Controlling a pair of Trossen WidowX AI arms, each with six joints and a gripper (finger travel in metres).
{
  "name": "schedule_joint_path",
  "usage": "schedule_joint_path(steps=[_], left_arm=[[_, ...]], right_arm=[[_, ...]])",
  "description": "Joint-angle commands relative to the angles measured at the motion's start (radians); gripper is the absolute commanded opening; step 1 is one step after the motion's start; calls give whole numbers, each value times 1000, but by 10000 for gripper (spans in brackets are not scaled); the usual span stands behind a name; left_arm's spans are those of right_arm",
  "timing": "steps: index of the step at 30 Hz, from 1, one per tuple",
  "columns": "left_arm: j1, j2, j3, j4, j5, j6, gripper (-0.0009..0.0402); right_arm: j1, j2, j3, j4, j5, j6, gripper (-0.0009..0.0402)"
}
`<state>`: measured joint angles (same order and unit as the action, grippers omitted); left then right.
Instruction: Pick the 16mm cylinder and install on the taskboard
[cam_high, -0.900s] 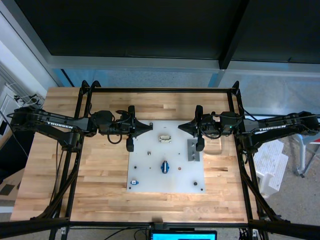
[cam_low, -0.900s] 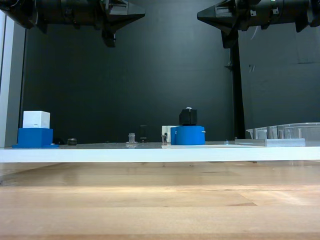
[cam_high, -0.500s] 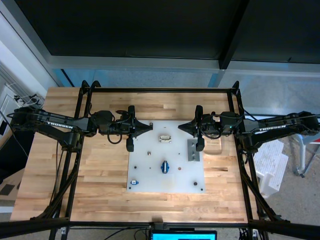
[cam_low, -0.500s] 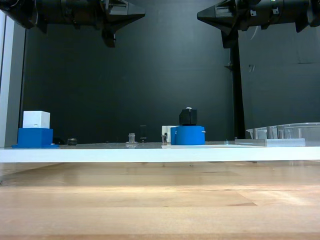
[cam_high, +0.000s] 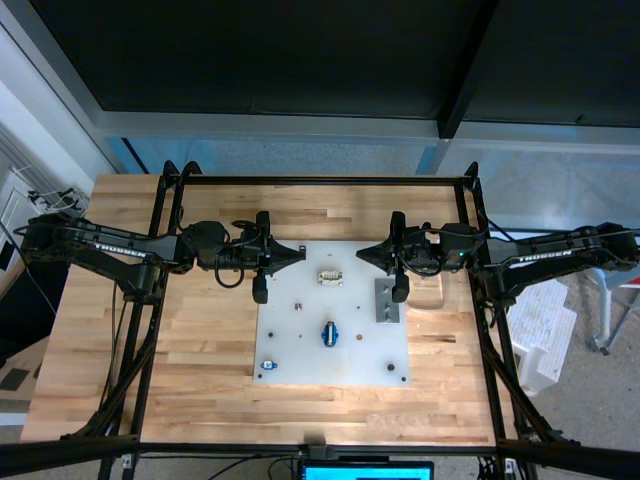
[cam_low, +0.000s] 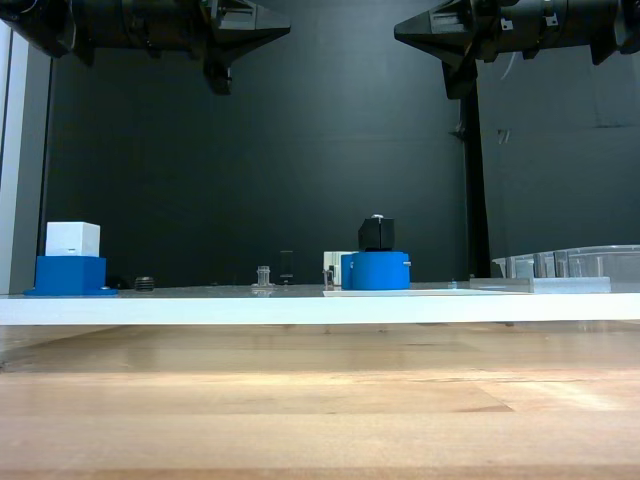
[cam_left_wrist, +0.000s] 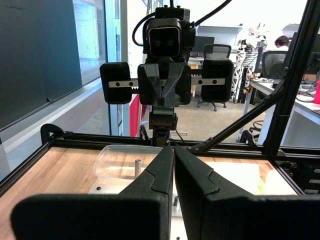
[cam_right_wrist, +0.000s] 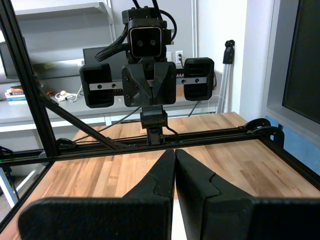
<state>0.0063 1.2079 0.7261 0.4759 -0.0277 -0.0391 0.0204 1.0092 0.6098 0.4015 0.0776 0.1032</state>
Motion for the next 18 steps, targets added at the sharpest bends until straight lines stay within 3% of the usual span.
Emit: schedule_joint_path(steps=[1, 18], left_arm=[[0, 0, 0, 0, 0, 0, 1], [0, 0, 0, 0, 0, 0, 1]], right_arm=[[0, 0, 6, -38, 1, 6, 0], [2, 0, 255, -843, 1, 38, 0]])
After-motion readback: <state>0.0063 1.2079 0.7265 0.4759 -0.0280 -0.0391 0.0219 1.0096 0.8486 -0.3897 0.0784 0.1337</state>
